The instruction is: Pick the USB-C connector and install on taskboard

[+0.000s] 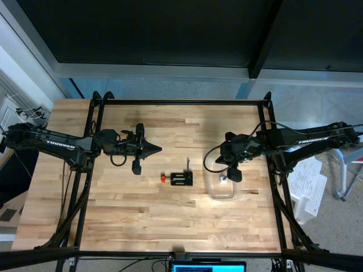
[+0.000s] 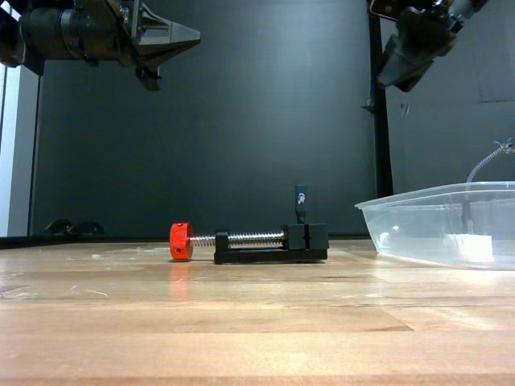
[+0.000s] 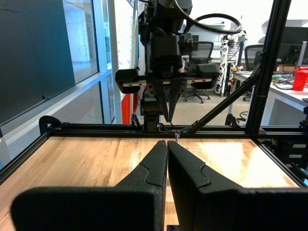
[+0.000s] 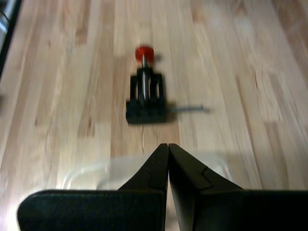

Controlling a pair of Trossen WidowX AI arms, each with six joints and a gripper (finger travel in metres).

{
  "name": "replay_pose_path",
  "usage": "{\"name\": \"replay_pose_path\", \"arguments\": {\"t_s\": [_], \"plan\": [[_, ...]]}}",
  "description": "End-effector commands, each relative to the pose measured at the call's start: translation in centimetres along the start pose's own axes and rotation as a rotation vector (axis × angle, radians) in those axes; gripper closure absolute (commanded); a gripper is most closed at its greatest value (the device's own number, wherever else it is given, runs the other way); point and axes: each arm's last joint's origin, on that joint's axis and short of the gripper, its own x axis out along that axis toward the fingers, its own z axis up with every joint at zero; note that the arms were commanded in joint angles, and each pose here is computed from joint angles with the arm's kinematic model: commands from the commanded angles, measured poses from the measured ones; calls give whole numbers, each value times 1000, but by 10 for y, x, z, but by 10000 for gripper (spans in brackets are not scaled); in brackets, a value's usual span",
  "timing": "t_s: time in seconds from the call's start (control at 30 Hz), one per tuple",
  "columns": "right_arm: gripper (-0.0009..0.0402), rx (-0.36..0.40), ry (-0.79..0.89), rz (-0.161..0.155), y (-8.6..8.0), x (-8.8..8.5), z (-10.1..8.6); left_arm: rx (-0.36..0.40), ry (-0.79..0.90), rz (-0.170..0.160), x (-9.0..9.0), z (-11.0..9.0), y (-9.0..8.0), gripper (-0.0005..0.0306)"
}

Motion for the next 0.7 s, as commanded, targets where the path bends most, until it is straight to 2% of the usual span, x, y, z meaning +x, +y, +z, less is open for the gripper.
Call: {"name": "replay_pose_path", "arguments": {"t_s": [0.03,0.23,0.33,0.5,0.7], "plan": [[393,15,73,-9,0,-6,-2,0,0,0,0,0,0,300],[393,32,181,-21,1,-11,-6,0,0,0,0,0,0,300],[393,46,240,-10,2,-9,-9,0,0,0,0,0,0,300],[393,47,333,-29,3,-5,-12,0,0,0,0,0,0,300],[393,37,419,-42,10,-1,-5,0,0,0,0,0,0,300]]}}
